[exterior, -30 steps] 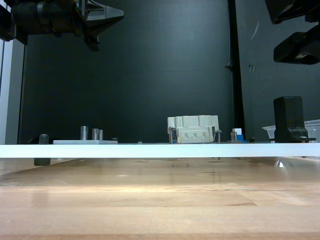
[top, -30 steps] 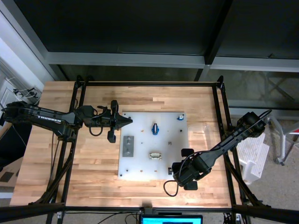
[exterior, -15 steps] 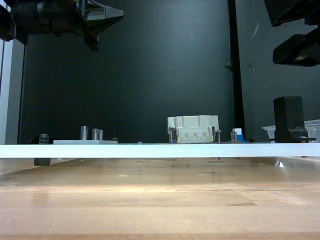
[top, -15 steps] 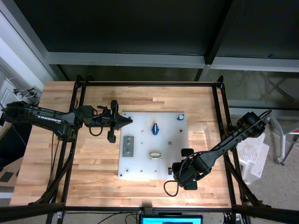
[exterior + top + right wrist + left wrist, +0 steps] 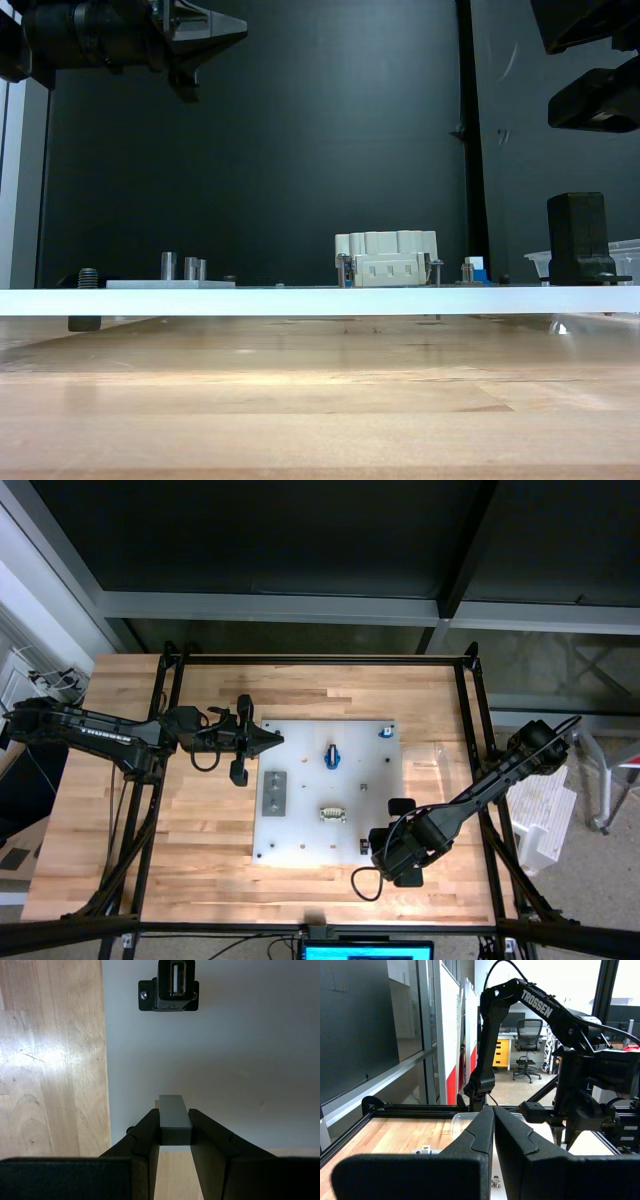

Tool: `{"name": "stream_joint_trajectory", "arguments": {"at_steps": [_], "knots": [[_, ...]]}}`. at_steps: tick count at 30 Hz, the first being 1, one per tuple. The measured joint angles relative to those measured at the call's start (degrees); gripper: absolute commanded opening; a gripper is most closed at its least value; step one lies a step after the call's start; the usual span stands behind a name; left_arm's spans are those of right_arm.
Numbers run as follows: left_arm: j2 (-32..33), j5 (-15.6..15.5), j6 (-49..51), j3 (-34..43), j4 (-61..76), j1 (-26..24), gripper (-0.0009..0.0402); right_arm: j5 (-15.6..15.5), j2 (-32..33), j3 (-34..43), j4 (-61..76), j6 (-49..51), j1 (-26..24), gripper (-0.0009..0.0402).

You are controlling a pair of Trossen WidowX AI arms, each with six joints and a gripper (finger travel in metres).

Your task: Pick the 16mm bar and install on taskboard

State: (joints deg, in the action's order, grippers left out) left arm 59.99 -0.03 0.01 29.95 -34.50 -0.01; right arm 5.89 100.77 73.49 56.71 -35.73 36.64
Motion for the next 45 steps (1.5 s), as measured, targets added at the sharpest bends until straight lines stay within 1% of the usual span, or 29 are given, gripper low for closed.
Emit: {"name": "stream_joint_trajectory", "arguments": {"at_steps": [24, 28, 45], "knots": [[-0.02, 0.00, 0.00, -0.02, 0.00, 0.00, 0.0000, -0.11, 0.00, 0.00, 0.17, -1.57, 0.26, 0.0002], [-0.02, 0.00, 0.00, 0.00, 0.02, 0.00, 0.0000, -1.03, 0.00, 0.00, 0.44, -2.23, 0.33, 0.0002], [0.00, 0.00, 0.00, -0.02, 0.00, 0.00, 0.0000, -0.98, 0.00, 0.00, 0.68, -2.23, 0.50, 0.0002]]}}
